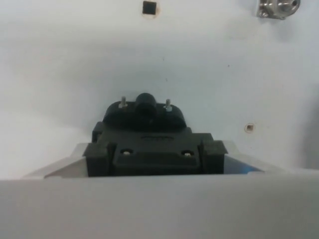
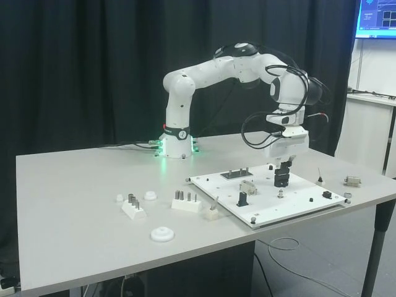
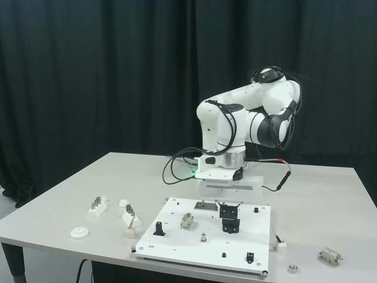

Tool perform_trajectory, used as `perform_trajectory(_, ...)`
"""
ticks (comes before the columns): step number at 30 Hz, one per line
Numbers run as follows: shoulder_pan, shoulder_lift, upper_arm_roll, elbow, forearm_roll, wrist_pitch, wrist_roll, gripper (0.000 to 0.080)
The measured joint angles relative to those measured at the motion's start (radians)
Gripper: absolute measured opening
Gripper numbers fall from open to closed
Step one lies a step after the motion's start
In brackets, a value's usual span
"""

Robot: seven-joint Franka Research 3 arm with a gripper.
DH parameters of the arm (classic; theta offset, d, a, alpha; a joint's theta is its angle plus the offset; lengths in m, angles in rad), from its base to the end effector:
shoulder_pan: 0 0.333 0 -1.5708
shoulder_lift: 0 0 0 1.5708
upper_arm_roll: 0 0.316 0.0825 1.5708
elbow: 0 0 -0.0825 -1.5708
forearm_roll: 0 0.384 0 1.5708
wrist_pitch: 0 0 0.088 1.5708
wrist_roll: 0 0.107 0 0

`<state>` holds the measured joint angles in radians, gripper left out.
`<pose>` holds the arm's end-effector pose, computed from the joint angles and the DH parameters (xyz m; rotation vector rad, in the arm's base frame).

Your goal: Insert D-SUB.

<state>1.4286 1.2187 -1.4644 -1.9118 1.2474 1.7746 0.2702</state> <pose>0.5808 0.1590 0.2699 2.9339 -1.0676 -0.0135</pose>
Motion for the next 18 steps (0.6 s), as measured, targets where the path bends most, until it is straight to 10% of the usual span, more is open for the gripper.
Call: perform_trajectory(18, 0.006, -0.001, 0.002, 0.000, 0.001, 0.005, 0.000, 0.0383)
